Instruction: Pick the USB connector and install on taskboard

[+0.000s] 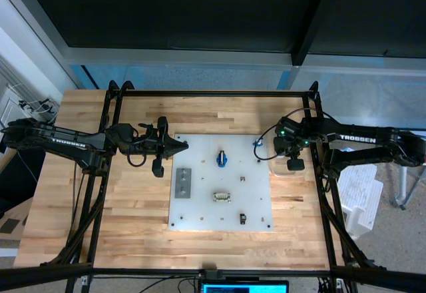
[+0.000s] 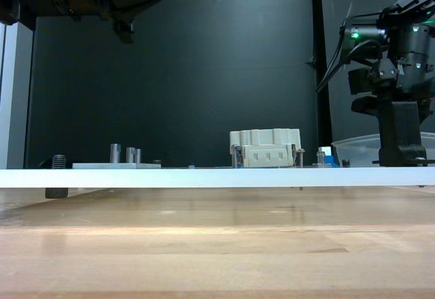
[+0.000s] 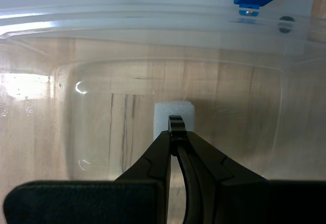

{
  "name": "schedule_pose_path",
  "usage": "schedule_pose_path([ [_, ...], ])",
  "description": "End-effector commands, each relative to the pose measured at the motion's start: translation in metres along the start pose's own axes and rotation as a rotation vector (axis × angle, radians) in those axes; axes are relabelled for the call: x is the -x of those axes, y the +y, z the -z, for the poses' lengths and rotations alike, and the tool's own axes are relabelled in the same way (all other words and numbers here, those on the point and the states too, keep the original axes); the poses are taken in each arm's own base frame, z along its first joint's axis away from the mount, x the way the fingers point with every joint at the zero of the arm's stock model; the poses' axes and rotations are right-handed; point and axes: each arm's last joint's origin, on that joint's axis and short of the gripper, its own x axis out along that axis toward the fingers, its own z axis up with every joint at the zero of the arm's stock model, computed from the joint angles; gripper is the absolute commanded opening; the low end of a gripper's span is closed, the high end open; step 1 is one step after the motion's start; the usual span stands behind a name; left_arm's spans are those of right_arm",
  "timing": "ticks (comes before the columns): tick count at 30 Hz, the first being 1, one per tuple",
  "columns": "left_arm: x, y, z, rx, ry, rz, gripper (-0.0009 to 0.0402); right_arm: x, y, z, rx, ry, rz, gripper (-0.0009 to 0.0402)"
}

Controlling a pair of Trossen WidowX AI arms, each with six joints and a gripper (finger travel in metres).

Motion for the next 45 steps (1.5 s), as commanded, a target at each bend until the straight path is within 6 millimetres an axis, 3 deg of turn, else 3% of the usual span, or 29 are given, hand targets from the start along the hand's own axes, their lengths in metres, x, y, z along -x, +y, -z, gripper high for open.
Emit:
schedule_pose_path([
  [1,0.0,0.0,0.0,0.0,-0.001,0.0,0.0,0.002,0.0,0.001,0.0,-0.012,0.006,0.0],
  [19,0.0,0.0,0.0,0.0,0.0,0.0,0.0,0.012,0.002,0.003,0.001,-0.056,0.008,0.0],
  [36,0.0,0.0,0.0,0.0,0.0,0.0,0.0,0.08,0.01,-0.016,-0.039,-0.036,-0.034,0.0],
  [45,0.0,0.0,0.0,0.0,-0.001,0.0,0.0,0.084,0.03,-0.022,-0.028,-0.031,-0.074,0.0],
])
